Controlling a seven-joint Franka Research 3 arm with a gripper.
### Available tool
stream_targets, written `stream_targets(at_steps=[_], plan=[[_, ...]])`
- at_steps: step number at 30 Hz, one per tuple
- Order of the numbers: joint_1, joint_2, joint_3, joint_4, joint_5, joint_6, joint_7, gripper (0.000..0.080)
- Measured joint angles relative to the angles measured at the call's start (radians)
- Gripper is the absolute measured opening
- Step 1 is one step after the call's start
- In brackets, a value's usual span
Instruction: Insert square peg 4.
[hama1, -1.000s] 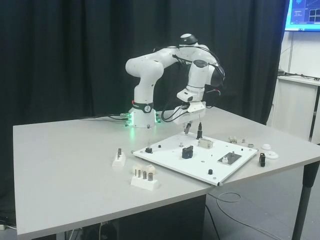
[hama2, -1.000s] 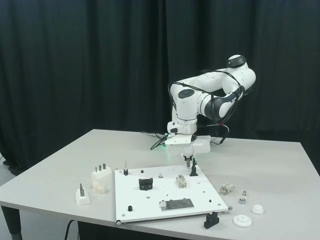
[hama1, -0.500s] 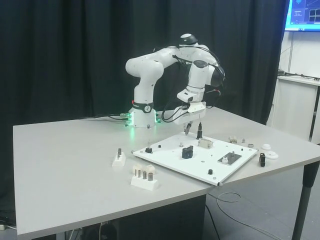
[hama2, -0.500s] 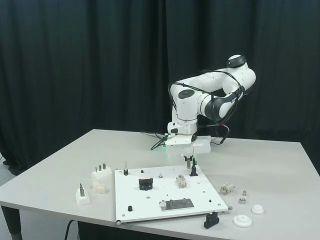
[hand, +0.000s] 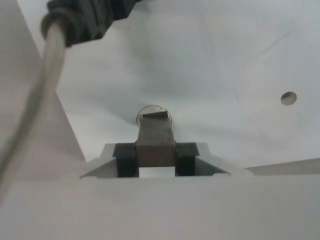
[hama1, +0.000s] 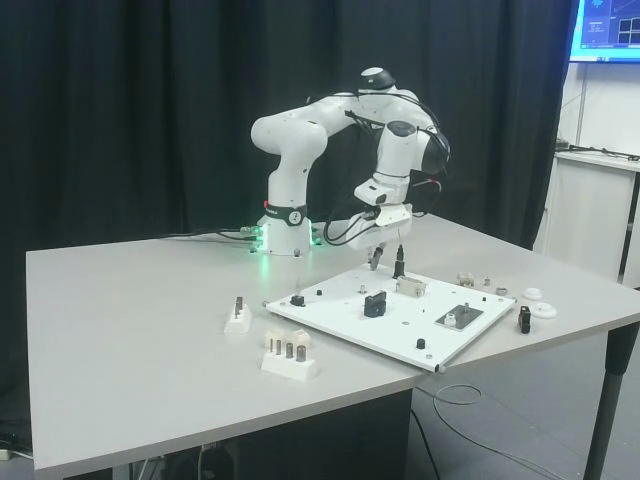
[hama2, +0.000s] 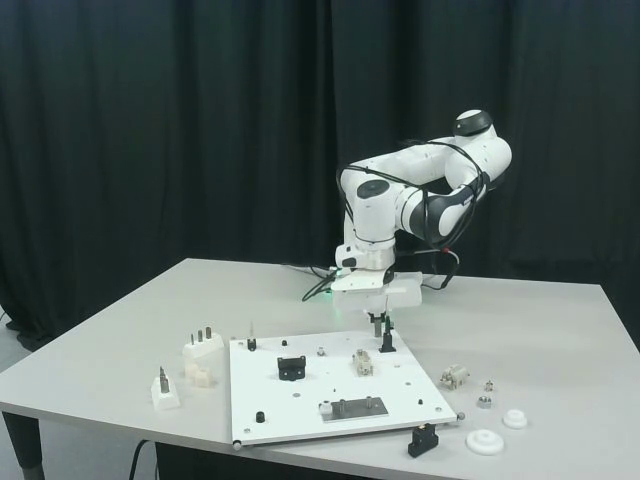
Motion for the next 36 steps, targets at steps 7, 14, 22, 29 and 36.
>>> stream_targets(at_steps=[7, 14, 22, 29, 36], plan=[[0.000, 0.000, 0.005, 0.000, 0.008, 0.000, 0.000, 0.0152], [0.000, 0.000, 0.007, 0.000, 0.010, 0.004, 0.000, 0.0152], [0.000, 0.000, 0.013, 0.001, 0.011, 0.016, 0.000, 0.0152], [0.000, 0.000, 0.013, 0.001, 0.011, 0.017, -0.005, 0.0152], [0.000, 0.000, 0.013, 0.001, 0.011, 0.019, -0.025, 0.0152]])
